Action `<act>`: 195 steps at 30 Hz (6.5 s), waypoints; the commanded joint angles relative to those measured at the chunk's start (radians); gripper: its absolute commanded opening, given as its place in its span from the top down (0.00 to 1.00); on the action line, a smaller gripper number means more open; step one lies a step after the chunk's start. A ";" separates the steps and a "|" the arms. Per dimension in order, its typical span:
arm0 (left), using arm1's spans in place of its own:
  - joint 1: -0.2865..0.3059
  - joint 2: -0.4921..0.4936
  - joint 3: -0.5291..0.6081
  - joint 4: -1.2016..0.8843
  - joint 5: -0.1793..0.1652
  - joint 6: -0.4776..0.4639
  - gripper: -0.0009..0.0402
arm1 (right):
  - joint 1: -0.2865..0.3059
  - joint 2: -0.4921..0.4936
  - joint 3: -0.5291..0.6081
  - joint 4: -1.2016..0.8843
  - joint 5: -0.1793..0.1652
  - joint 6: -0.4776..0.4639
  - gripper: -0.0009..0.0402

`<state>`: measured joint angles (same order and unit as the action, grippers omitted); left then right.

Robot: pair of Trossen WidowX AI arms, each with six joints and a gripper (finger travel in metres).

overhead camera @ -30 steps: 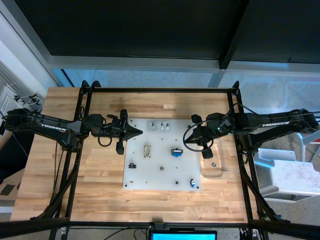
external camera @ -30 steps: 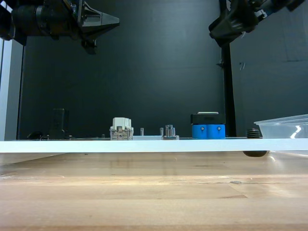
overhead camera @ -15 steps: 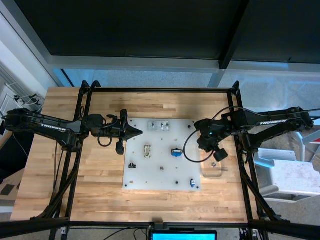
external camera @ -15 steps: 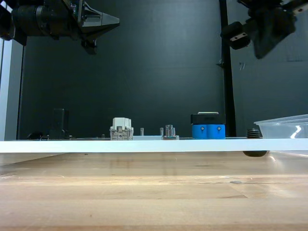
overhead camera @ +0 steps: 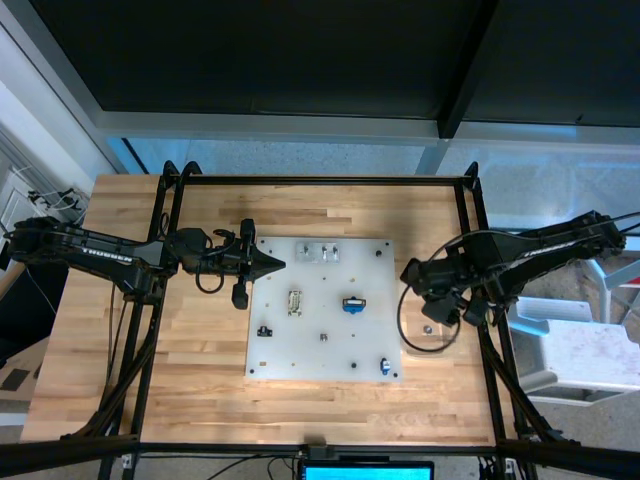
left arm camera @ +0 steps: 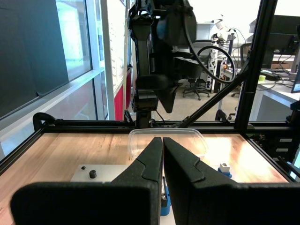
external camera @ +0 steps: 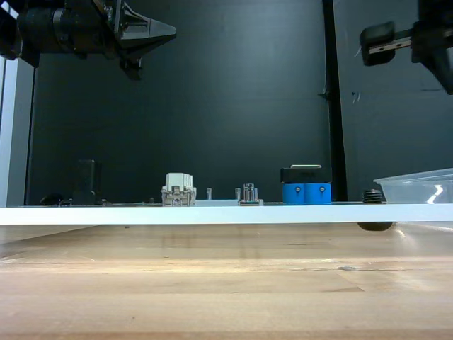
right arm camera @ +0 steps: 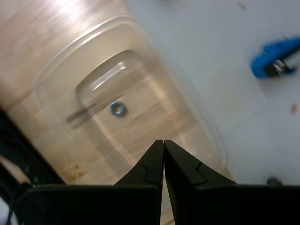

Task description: Pick the M12 fastener and fasten on the M12 threads

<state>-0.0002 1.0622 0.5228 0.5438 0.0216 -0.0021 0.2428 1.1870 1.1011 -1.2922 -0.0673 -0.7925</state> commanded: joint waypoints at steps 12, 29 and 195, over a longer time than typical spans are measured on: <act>0.000 0.000 0.000 0.000 0.000 0.000 0.98 | 0.132 0.017 -0.082 -0.009 0.050 -0.138 0.95; 0.000 0.000 0.000 0.000 0.000 0.000 0.98 | 0.209 0.066 -0.150 0.067 0.085 -0.193 0.62; 0.000 0.000 0.000 0.000 0.000 0.000 0.98 | 0.209 0.826 0.589 0.123 0.078 -0.322 0.91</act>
<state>-0.0002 1.0622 0.5224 0.5438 0.0216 -0.0017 0.4515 1.9991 1.6783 -1.1706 0.0116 -1.1110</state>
